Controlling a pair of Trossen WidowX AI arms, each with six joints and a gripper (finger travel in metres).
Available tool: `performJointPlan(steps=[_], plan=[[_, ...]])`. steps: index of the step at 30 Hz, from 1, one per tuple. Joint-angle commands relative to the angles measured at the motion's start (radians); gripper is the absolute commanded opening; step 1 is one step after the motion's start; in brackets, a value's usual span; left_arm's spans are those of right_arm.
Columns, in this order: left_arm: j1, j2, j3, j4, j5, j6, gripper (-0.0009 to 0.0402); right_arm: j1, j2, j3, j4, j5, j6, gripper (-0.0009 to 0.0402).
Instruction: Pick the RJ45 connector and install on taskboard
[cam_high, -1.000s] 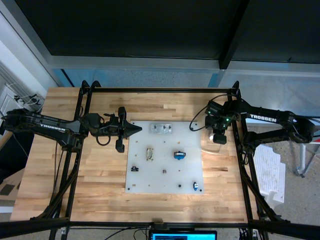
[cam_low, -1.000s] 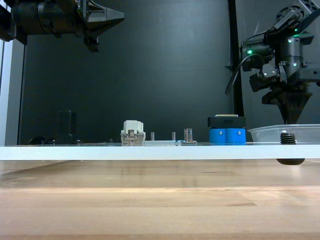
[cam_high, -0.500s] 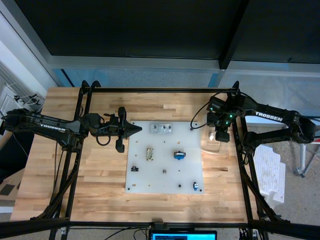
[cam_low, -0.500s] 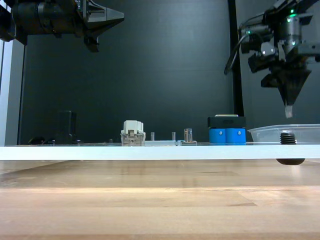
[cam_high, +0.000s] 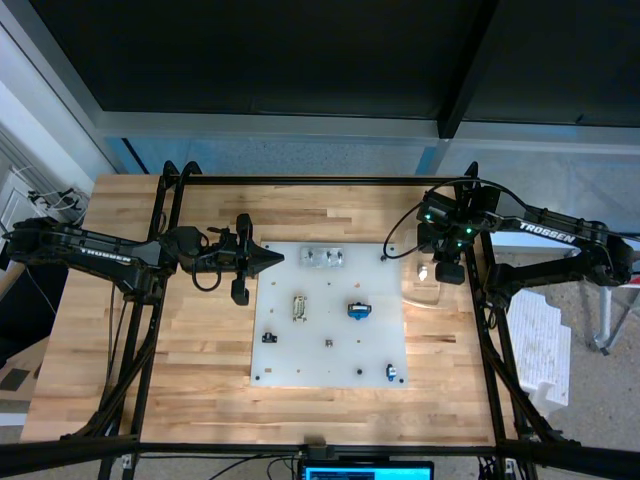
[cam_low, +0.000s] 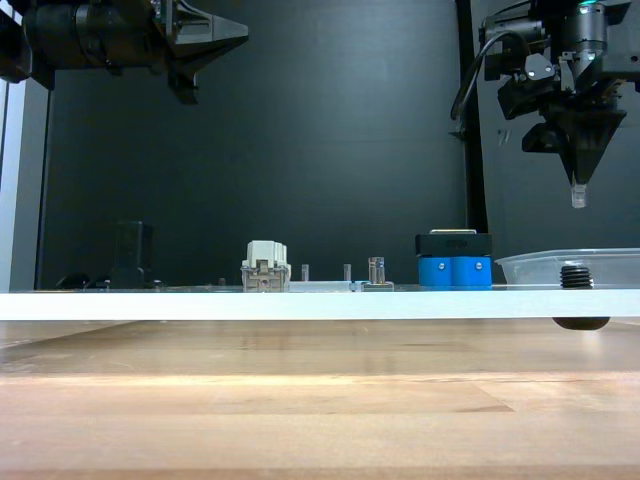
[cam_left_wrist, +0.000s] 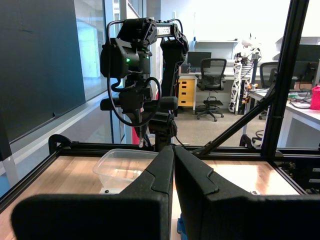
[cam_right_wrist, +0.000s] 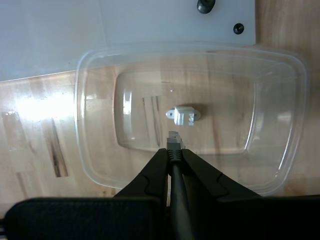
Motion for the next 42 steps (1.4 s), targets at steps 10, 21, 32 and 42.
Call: performJointPlan(steps=[10,21,32,42], plan=[[0.000,0.000,0.000,0.000,0.000,0.000,0.0000,0.259,0.000,0.001,0.008,0.031,0.181,0.0000],[0.000,0.000,0.000,0.000,0.000,0.000,0.0000,0.496,0.002,0.000,0.039,0.030,0.369,0.0000],[0.000,0.000,0.000,0.000,0.000,0.000,0.0000,0.641,0.085,0.030,0.101,0.062,0.508,0.0000],[0.000,0.000,0.000,0.000,0.000,0.000,0.0000,0.742,0.222,0.134,0.120,0.076,0.627,0.0000]])
